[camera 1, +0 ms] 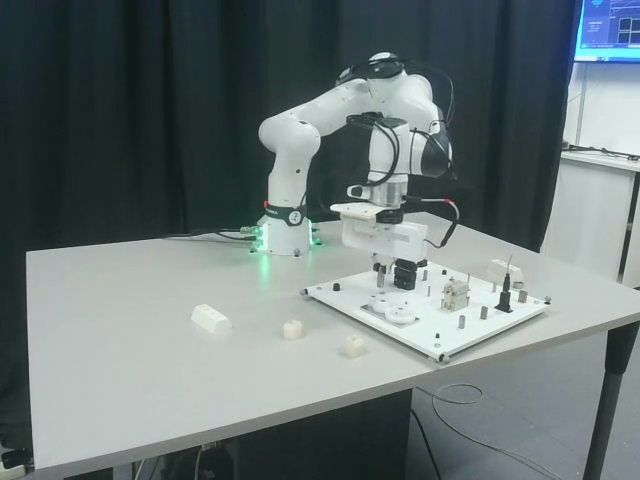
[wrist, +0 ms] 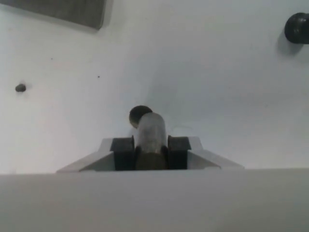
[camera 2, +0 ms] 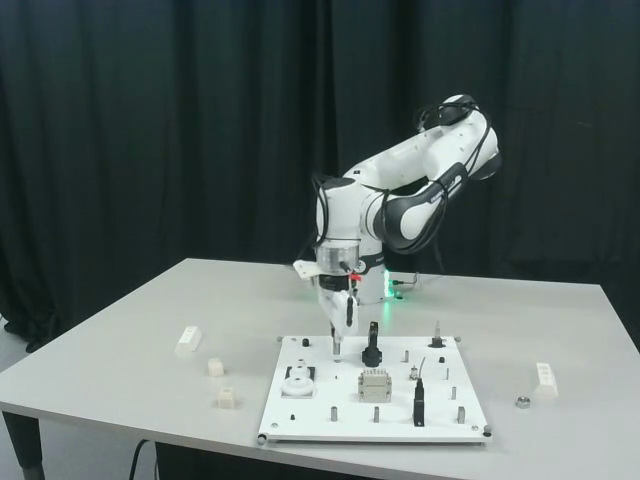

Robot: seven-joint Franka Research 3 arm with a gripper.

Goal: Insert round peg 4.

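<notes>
White flat assembly board (camera 2: 300, 415) sits lower centre of 2nd room view. White two-finger gripper (wrist: 150, 152) above it, fingers clamped on grey round metal peg (wrist: 151, 135). Peg axis approx. vertical; dark round hole (wrist: 135, 115) just beside tip, slightly offset.

Two room views, one wrist close-up

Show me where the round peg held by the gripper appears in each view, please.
Wrist view: peg between the black fingers, its tip by a dark hole.
First room view: peg below the gripper, over the white board.
Second room view: peg at the board's far edge.
Shared landmark: the board.
</notes>
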